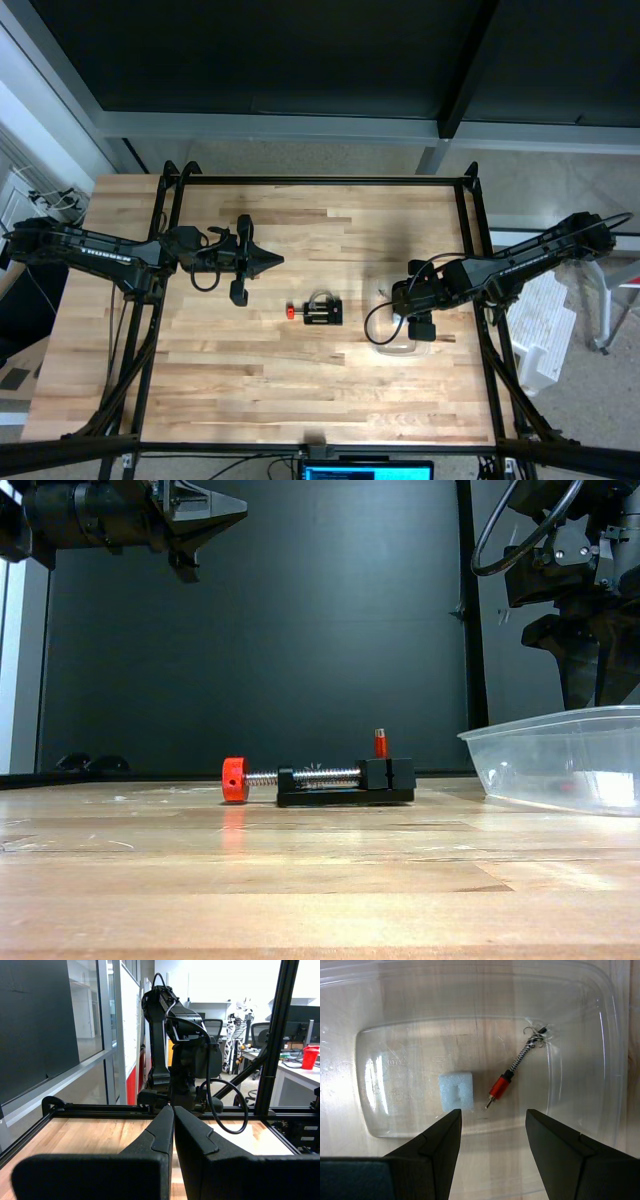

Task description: Remove the RCA connector from the receptacle and place in the container

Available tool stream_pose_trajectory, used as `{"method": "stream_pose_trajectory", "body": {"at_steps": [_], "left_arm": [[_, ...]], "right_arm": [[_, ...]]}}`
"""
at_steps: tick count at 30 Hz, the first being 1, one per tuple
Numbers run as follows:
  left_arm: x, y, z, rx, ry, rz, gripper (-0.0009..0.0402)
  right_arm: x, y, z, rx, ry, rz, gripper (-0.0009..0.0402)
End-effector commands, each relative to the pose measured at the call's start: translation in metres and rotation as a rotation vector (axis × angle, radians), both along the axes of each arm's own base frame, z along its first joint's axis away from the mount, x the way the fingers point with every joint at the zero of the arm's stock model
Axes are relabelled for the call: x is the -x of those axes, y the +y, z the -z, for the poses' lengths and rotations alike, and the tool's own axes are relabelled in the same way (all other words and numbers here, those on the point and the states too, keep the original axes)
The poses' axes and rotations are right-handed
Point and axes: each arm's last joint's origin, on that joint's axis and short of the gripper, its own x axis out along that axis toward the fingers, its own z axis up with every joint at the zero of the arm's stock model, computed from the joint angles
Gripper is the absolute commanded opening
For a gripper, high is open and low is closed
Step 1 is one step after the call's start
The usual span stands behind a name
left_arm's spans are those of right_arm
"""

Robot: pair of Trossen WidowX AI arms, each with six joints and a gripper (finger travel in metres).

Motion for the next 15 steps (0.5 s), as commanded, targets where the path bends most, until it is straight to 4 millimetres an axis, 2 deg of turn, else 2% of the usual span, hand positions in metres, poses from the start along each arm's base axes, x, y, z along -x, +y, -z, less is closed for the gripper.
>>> {"method": "stream_pose_trajectory", "body": {"at_steps": [1, 6, 11, 15], "left_arm": [[0.0, 0.0, 0.0, 0.0, -0.001, 0.0, 0.0], [0.0, 0.0, 0.0, 0.0, 0.0, 0.0, 0.0], [0.0, 0.0, 0.0, 0.0, 0.0, 0.0, 0.0], [0.0, 0.0, 0.0, 0.0, -0.001, 0.0, 0.0]], "right_arm": [[-0.001, 0.0, -0.004, -0.002, -0.002, -0.008, 0.0175], [-0.014, -0.005, -0.032, 0.002, -0.082, -0.044, 0.0163], [-0.026, -0.025, -0.068, 0.004, -0.233, -0.04, 0.0139], [-0.029, -0.042, -0.09, -0.061, -0.413, -0.061, 0.0111]]}}
